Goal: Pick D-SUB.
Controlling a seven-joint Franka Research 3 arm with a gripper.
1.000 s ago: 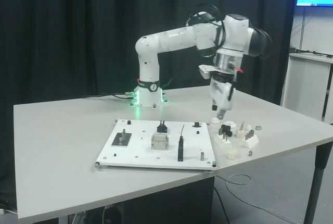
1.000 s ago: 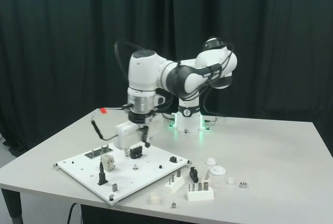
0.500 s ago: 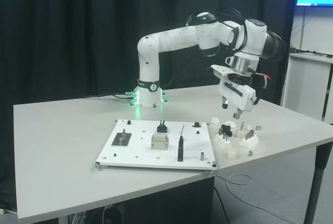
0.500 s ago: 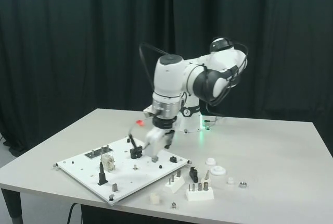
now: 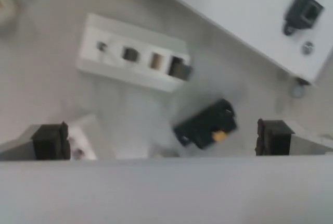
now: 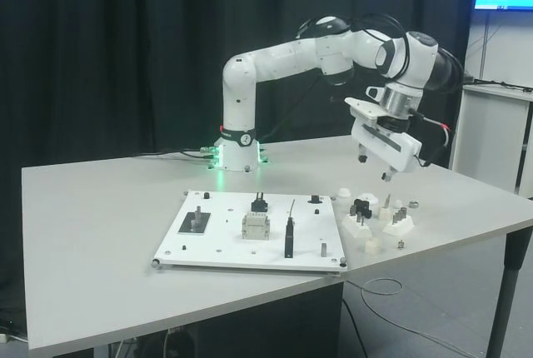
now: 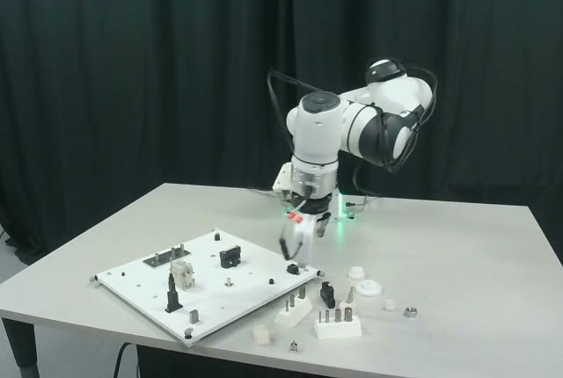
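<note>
Gripper (image 6: 376, 167) hung above the loose parts beside the white board (image 6: 225, 237), fingers (image 5: 50, 141) spread apart and empty. The black D-SUB connector (image 5: 206, 124) lay on the grey table (image 6: 100, 225) between them, just beside a white holder block (image 5: 133, 53).

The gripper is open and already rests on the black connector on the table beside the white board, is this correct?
Not quite. The gripper is open, but it does not rest on the black connector: the first room view shows it hanging well above the table, and in the wrist view the connector lies free between the fingertips, beside the white board.
</note>
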